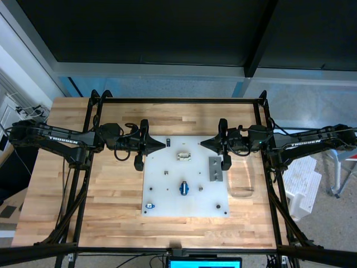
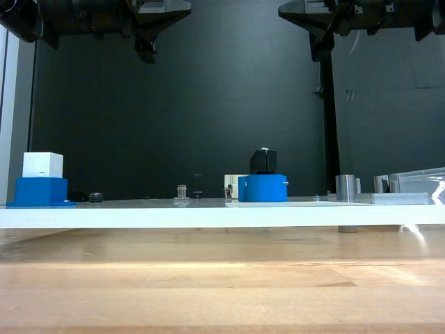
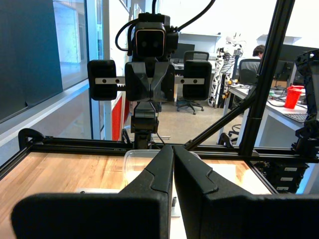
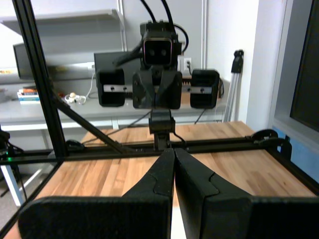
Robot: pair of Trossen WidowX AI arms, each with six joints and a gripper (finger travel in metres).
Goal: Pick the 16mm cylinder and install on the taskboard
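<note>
Found left hand (image 1: 159, 143) pinched closed above taskboard (image 1: 167, 198) at 10 o'clock. Spotted 16mm cylinder (image 1: 201, 188) upright on it, at 3 o'clock of blue fitting (image 1: 183, 188). Found right hand (image 1: 203, 144) likewise pinched closed, above 1 o'clock.

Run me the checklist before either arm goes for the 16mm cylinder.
1. Left gripper free: ok. Its fingers are shut on nothing, and it is raised near the board's far left corner.
2. Right gripper free: ok. Its fingers are shut on nothing, and it is raised near the far right corner, facing the left one.
3. Fingers open for a pick: not ok, both pairs are shut.
4. Board lying flat: ok.
5. Position of the cylinder: cannot tell. A silvery peg stands at the board's right side, but it may not be the one.
6. Clear tray beside the board's right edge: ok.
</note>
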